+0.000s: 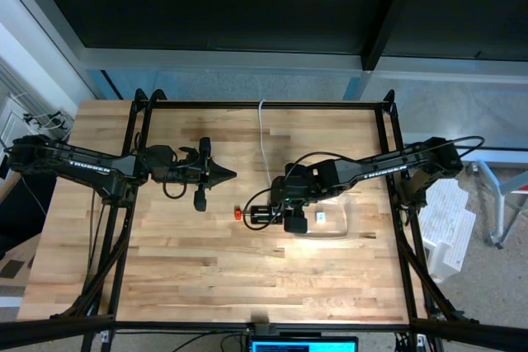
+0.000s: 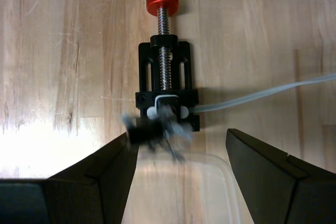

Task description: Remove the power plug from the receptacle and place in the container

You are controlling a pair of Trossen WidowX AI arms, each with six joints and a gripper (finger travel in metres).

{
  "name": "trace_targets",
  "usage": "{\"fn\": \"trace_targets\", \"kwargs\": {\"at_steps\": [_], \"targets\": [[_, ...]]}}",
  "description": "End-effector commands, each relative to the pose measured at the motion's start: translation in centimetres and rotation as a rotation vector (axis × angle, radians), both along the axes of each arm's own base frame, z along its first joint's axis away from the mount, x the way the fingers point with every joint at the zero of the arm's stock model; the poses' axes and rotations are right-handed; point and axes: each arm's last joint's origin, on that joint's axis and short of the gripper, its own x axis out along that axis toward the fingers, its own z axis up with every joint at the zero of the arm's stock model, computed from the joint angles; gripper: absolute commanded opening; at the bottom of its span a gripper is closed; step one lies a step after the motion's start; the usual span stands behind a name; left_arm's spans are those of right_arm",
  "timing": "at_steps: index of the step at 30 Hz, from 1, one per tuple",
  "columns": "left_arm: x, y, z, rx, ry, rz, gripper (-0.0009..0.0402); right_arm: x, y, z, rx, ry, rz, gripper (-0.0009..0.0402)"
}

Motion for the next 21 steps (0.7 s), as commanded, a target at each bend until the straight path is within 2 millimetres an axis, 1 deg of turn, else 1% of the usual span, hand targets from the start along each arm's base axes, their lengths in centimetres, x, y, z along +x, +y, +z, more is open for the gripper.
{"fn": "trace_targets", "kwargs": {"at_steps": [1,6,13,15,17,19,21], "targets": [[0.0,0.0,0.0,0.0,0.001,0.0,0.0,0.5,0.2,-0.6,-0.002,0.017,0.002,0.0235],[0.0,0.0,0.0,0.0,0.001,0.0,0.0,1.3,0.4,-1.6,-0.004,0.035,0.003,0.0236],[0.0,0.0,0.0,0.0,0.001,0.0,0.0,1.4,0.5,-1.6,0.006,0.017,-0.013,0.0236],[0.0,0.0,0.0,0.0,0.001,0.0,0.0,1.6,0.6,-2.3,0.005,0.031,-0.015,0.0236],[0.0,0.0,0.0,0.0,0.001,0.0,0.0,1.6,0.6,-2.3,0.007,0.031,-0.019,0.0236],[0.0,0.0,0.0,0.0,0.001,0.0,0.0,1.9,0.6,-2.8,0.007,0.036,-0.023,0.0236],[0.0,0.0,0.0,0.0,0.001,0.0,0.0,1.9,0.6,-2.8,0.013,0.034,-0.032,0.0236]]}}
